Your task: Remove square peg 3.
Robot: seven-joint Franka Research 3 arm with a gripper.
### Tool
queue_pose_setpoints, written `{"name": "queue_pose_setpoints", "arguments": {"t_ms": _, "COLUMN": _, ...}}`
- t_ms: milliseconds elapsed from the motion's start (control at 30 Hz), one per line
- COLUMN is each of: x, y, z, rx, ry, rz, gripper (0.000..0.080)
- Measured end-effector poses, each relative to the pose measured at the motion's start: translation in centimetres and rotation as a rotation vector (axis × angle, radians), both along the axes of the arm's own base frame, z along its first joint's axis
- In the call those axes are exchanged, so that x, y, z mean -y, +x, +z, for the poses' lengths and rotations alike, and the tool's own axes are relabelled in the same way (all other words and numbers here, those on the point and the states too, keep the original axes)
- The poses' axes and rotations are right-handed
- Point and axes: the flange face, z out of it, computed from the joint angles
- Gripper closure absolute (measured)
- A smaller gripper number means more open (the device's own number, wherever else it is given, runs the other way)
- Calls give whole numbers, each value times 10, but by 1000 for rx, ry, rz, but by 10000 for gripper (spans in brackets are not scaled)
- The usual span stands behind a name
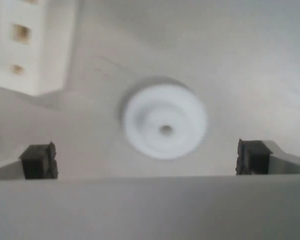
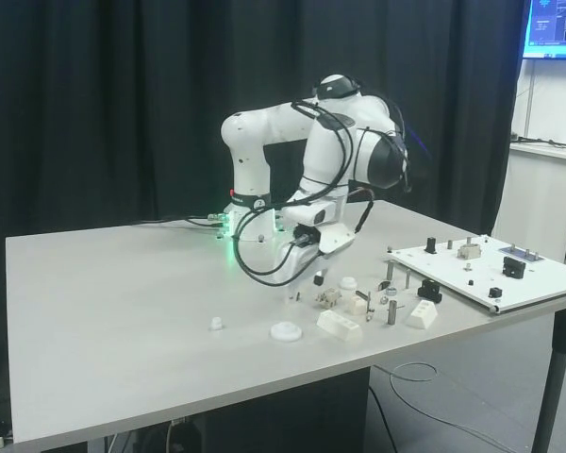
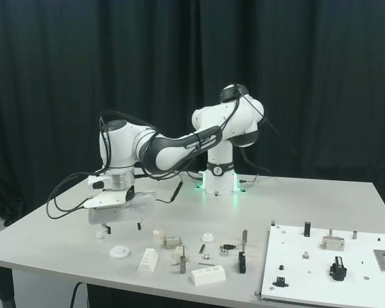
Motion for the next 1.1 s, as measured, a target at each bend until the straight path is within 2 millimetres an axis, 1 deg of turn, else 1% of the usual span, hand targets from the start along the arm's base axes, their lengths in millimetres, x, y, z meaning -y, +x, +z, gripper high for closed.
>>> {"name": "queue_pose_setpoints", "arguments": {"t_ms": 133, "x": -17, "y": 1, "z": 1, "rx": -32, "ry": 28, "rz": -22, "gripper": 3}}
{"name": "queue_pose_setpoints", "arguments": {"t_ms": 267, "x": -39, "y": 0, "z": 2, "rx": -70, "ry": 56, "rz": -53, "gripper": 3}}
{"name": "queue_pose_setpoints", "arguments": {"t_ms": 533, "x": -94, "y": -4, "z": 6, "rx": -145, "ry": 104, "rz": -110, "gripper": 3}}
{"name": "queue_pose_setpoints", "arguments": {"t_ms": 800, "x": -160, "y": -9, "z": 11, "rx": -203, "ry": 121, "rz": -152, "gripper": 3}}
{"name": "queue_pose_setpoints", "arguments": {"t_ms": 1100, "x": -246, "y": -22, "z": 12, "rx": -244, "ry": 126, "rz": -193, "gripper": 3}}
